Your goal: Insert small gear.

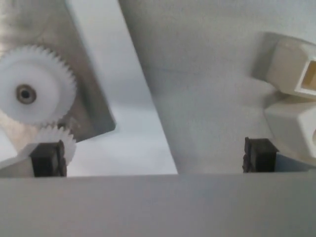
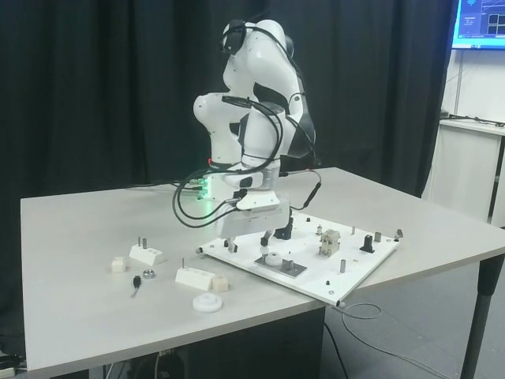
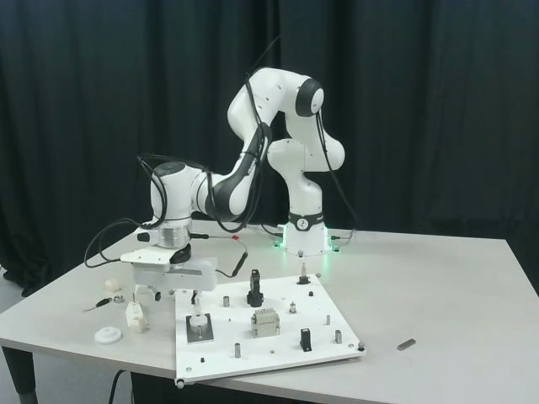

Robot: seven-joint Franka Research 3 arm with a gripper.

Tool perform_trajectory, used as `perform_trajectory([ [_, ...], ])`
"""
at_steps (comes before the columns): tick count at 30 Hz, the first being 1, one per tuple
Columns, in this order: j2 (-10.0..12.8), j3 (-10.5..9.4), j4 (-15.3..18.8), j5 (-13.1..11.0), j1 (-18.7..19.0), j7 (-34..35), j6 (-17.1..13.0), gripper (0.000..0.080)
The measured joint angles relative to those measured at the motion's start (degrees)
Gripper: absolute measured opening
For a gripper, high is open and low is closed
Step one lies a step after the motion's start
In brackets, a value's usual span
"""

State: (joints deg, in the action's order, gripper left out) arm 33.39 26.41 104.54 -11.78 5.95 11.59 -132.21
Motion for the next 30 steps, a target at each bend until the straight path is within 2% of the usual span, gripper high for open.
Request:
perform_trajectory([
  [10,0.9,-0.16,0.1,0.0,-0.4,-0.9,-0.2,0.0800],
  [17,1.4,-1.11,0.2,0.0,-1.2,-1.5,-0.7,0.0800],
  [30,1.3,-1.53,0.1,0.0,-1.6,-3.0,-0.7,0.0800],
])
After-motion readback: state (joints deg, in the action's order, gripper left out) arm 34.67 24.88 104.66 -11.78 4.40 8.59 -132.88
